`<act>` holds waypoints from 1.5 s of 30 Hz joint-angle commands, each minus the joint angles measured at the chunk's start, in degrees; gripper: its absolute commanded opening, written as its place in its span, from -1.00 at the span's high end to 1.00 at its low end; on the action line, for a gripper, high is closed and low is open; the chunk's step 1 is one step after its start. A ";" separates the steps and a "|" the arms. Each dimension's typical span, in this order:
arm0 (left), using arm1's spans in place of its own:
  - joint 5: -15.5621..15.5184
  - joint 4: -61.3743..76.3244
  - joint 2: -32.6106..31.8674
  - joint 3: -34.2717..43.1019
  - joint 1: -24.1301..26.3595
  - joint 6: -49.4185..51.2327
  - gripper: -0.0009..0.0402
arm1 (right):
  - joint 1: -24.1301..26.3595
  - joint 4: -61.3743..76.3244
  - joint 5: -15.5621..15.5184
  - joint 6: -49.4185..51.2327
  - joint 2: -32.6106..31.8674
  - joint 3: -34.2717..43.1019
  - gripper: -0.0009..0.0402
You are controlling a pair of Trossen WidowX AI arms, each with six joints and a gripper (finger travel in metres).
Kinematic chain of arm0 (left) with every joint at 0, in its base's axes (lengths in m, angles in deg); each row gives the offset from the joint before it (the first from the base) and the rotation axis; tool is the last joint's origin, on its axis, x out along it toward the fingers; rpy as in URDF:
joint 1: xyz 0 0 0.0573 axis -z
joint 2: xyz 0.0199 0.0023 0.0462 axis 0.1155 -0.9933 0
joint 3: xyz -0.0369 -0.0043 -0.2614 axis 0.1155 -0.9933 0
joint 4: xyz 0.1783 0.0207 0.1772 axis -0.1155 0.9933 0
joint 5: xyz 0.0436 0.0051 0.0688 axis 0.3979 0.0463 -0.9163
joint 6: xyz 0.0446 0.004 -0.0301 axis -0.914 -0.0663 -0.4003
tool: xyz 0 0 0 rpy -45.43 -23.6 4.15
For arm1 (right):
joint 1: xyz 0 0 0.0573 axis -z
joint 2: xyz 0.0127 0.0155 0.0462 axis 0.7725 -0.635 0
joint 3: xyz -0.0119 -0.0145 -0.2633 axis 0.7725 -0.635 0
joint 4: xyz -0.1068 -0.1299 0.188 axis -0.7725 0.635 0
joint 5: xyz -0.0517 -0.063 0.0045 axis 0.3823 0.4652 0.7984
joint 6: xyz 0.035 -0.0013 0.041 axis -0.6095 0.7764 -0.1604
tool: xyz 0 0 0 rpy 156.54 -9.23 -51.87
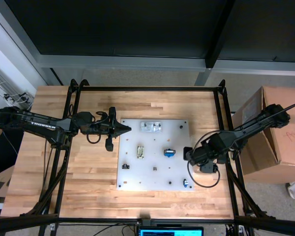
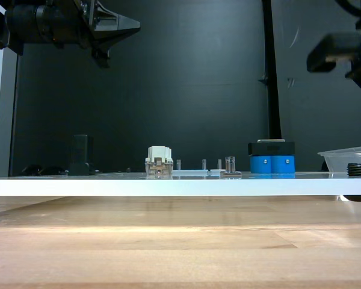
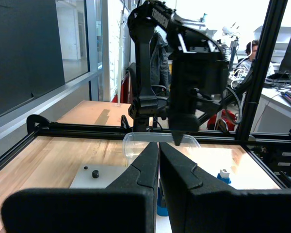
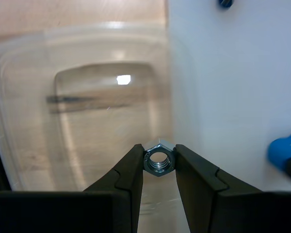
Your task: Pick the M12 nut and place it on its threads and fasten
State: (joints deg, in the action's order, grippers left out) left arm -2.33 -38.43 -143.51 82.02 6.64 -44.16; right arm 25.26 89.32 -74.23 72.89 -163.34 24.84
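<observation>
R hand point(image 4: 158, 154) grips nut point(image 4: 158, 161) at tray point(image 4: 29, 121) — L hand point(image 3: 158, 145) at board's point(image 1: 157, 179) left.

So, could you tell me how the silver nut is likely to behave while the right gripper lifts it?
The nut looks like rigid metal, so it probably won't deform. The right gripper, over the clear tray, pinches it at the very fingertips, so it could slip or twist. The left gripper hovers shut over the board's left edge.
</observation>
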 commanded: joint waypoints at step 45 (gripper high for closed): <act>0.02 -0.02 0.00 0.02 0.00 -0.02 0.96 | -5.95 1.75 0.11 0.63 -38.40 39.08 0.82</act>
State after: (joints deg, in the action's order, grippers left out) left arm -2.33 -38.45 -143.51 82.04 6.64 -44.18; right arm 19.29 91.14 -74.12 73.48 -201.76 63.99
